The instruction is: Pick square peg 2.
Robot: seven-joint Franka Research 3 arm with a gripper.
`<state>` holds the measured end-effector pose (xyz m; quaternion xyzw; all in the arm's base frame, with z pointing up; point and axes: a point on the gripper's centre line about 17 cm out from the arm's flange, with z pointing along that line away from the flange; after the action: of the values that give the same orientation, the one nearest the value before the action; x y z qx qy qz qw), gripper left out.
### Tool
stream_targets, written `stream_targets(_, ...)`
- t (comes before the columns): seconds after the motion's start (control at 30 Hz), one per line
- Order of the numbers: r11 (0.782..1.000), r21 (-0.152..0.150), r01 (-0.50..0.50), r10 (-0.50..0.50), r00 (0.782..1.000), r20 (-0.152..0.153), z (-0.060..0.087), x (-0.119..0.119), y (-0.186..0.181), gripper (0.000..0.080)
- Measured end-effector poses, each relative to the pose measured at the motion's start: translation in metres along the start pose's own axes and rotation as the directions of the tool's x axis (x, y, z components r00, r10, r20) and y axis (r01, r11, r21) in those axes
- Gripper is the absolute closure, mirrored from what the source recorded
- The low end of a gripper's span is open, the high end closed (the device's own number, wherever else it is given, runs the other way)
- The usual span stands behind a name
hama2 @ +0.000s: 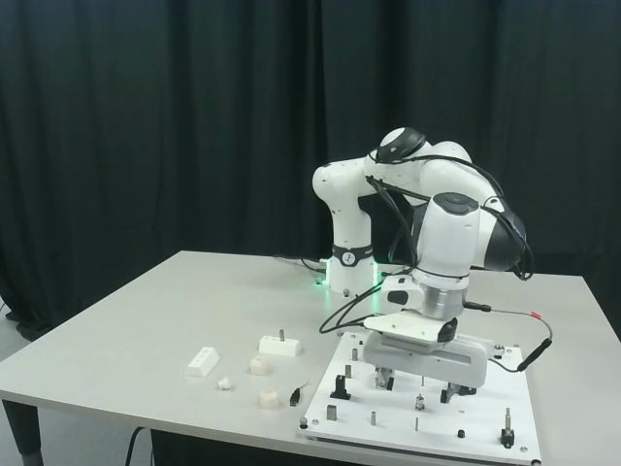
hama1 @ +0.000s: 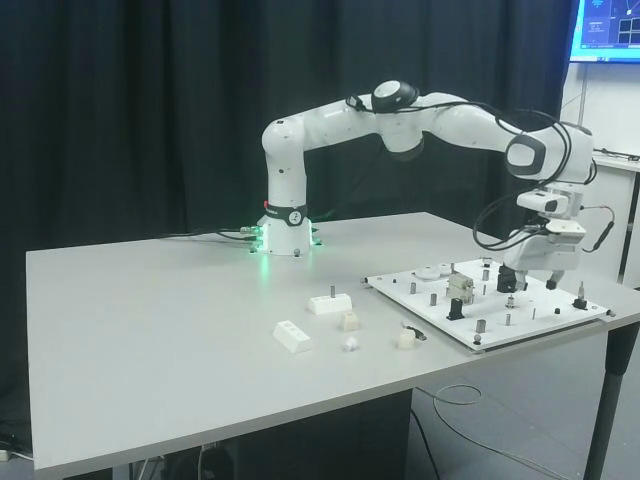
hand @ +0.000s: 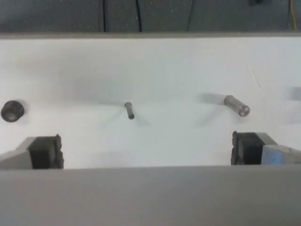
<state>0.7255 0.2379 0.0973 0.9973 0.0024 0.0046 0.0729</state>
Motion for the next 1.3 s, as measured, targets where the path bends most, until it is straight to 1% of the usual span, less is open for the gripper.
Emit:
stream_targets(0.27, 1.0, 0.002, -0.005, 0.005, 1.0, 0.001, -0.0055, -0.0002, 0.0012, 0.0003)
stream_targets(1.3, 1.0, 0.002, -0.014, 0.014, 1.0, -0.002, -0.0074, 0.0014, 0.0023, 0.0003)
